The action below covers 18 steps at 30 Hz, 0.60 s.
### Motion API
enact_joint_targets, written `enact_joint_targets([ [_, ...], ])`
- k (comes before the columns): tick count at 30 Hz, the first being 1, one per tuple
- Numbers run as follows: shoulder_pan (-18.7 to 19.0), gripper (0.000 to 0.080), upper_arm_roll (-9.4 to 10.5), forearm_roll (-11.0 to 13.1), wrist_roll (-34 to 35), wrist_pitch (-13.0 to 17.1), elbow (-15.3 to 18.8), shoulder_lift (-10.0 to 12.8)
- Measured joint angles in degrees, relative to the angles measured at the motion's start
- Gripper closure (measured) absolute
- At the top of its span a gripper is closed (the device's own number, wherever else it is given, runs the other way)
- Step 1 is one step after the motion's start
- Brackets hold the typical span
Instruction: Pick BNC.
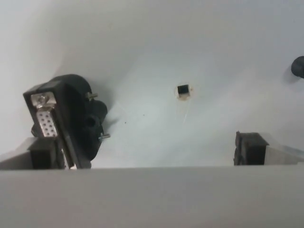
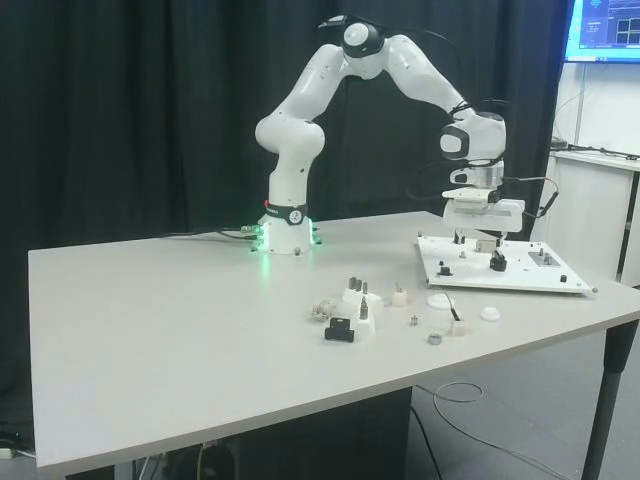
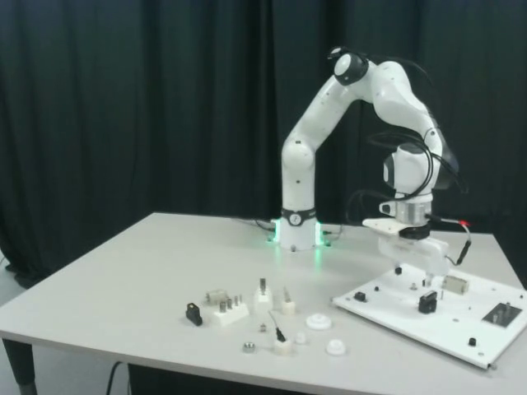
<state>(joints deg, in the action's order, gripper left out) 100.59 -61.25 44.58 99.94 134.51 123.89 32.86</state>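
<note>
In the wrist view the gripper hangs over the white board with its two black fingertip pads set wide apart and nothing between them. The one pad stands just beside, perhaps touching, a black multi-pin connector with a grey pin face and two small screws; the other pad stands over bare board. A small black square part sits on the board between the two fingertips, further out. A dark round thing is cut off at the picture's edge; whether that is the BNC cannot be told.

In the first room view the white arm reaches from its green-lit base across the grey table and holds the gripper low over the white board, among small black parts mounted there. Loose small parts lie on the table in front of the board, well apart from the gripper.

In the second room view the gripper stands just above the board, close to a black part. The BNC cannot be told from the other parts here either.
</note>
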Motion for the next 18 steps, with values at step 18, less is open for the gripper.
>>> enact_joint_targets([
  [18,0.0,0.0003,-0.68,0.14,-6.34,0.13,-0.65,-1.91],
])
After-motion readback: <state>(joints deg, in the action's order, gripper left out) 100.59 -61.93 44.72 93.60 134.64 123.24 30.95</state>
